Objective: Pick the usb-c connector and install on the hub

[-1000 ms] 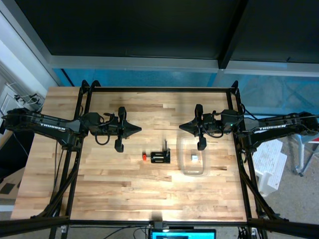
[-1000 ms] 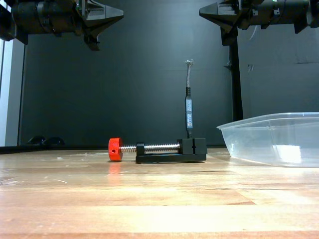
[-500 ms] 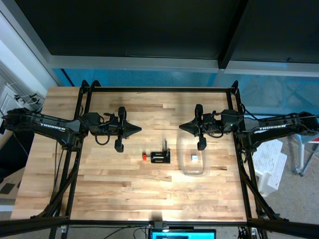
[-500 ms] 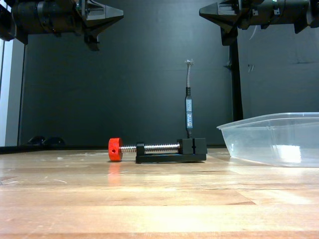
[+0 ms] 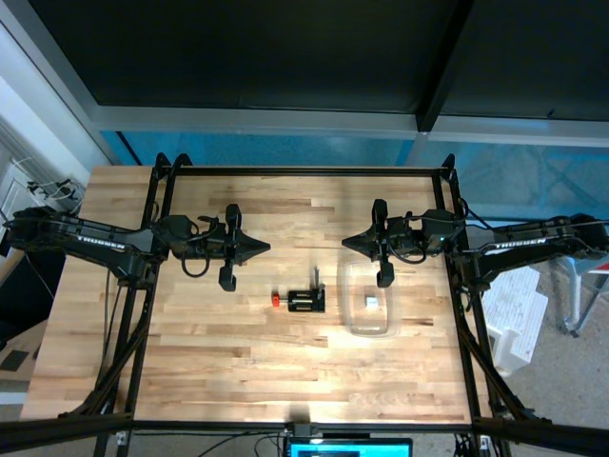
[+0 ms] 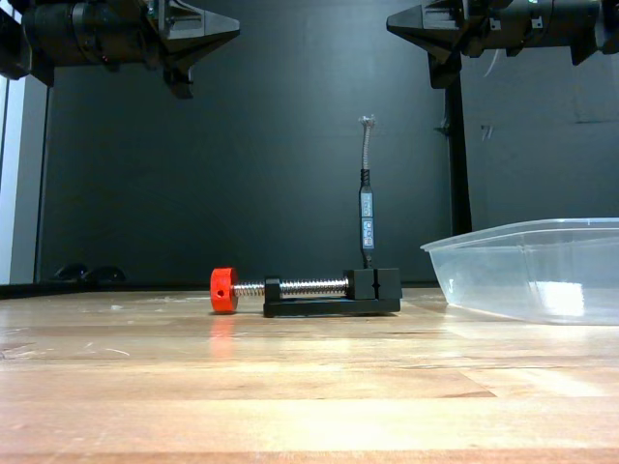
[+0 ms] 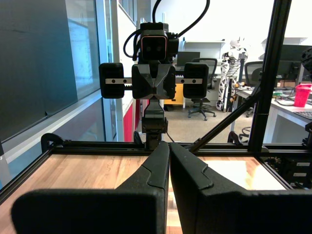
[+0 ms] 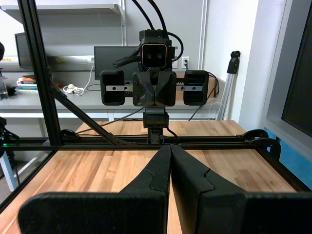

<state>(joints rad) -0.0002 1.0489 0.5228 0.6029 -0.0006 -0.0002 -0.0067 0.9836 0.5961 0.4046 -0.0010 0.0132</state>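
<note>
Left gripper [image 7: 169, 146] and right gripper [image 8: 171, 147], two in all, hang high with fingers pressed together on nothing. Only the low view shows the one connector [image 6: 367, 220] standing free on the single vise [image 6: 334, 290], cable [image 6: 367, 145] rising. Only the high view shows one white block [image 5: 372, 302] in the right-hand tray [image 5: 348, 305].

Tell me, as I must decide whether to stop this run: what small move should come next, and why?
Probably none: hold position. The connector stands upright on the vise, its cable rising free, with nothing holding it. The left gripper and right gripper are shut, empty, high above the table.
</note>
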